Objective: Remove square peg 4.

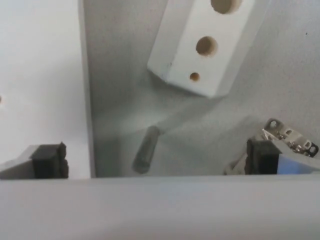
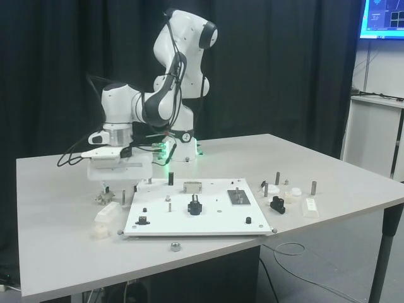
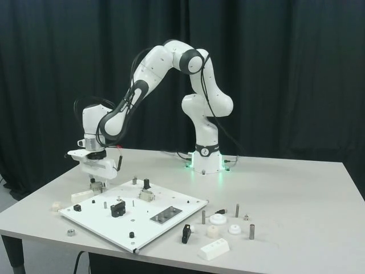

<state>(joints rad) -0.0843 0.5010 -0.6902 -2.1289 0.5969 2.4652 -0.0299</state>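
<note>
A slim grey peg (image 1: 146, 151) is on the grey table just beside the edge of the white board (image 1: 40, 75), tilted and apart from both fingers. My gripper (image 1: 155, 161) hangs low over it, open wide, with one black fingertip (image 1: 49, 160) over the board's edge and the other (image 1: 260, 157) over the table. In the room views the gripper (image 2: 106, 188) (image 3: 94, 181) is at the left side of the board (image 2: 208, 218) (image 3: 165, 202). The peg (image 2: 123, 197) shows there as a thin post at the board's edge.
A white block with round holes (image 1: 200, 45) (image 2: 107, 218) (image 3: 82, 196) lies on the table close by. A small metal part (image 1: 290, 140) sits beside one finger. Black fixtures and pegs stand on the board (image 2: 193, 207); more loose pegs and white parts (image 2: 290, 196) (image 3: 219, 231) lie further off.
</note>
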